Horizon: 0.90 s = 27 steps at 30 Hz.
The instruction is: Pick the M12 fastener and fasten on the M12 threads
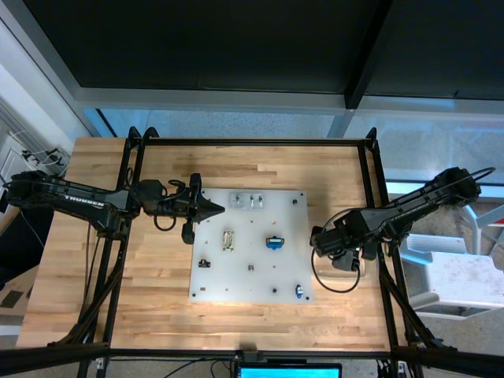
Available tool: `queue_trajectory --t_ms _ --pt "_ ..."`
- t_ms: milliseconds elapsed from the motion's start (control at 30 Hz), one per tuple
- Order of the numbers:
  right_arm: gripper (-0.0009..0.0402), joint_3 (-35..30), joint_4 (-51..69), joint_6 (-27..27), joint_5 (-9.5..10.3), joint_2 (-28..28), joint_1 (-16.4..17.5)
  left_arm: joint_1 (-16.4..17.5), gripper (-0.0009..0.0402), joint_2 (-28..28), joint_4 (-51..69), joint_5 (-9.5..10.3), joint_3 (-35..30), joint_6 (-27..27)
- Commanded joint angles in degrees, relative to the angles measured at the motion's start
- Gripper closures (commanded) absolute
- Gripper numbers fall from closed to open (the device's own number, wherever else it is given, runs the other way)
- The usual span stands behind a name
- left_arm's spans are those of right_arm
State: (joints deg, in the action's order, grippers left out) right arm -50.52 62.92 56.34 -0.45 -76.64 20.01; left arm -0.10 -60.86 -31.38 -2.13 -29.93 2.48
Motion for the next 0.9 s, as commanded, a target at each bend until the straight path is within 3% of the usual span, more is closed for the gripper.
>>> queue_trajectory --t_ms 33,200,400,667,900 --pt "0.0205 1.5 -1.5 0.1 -0.02 0.0 0.2 0.0 0.0393 0.0 0.0 0.0 0.0 0.0" --pt "0.0194 4.0 -4.1 0.3 -0.02 0.0 0.9 0.0 0.0393 0.0 0.0 0.0 0.0 0.0" --pt "0.0194 6.2 -6.4 4.2 -0.04 0.0 1.2 0.0 0.0393 0.0 0.0 0.0 0.0 0.0" --pt "0.0194 8.1 -8.7 4.2 -0.17 0.0 1.3 0.0 0.0393 0.0 0.0 0.0 0.0 0.0" --pt "0.0194 9.6 -10.2 4.1 -1.53 -0.7 1.2 0.0 0.0393 0.0 0.0 0.0 0.0 0.0"
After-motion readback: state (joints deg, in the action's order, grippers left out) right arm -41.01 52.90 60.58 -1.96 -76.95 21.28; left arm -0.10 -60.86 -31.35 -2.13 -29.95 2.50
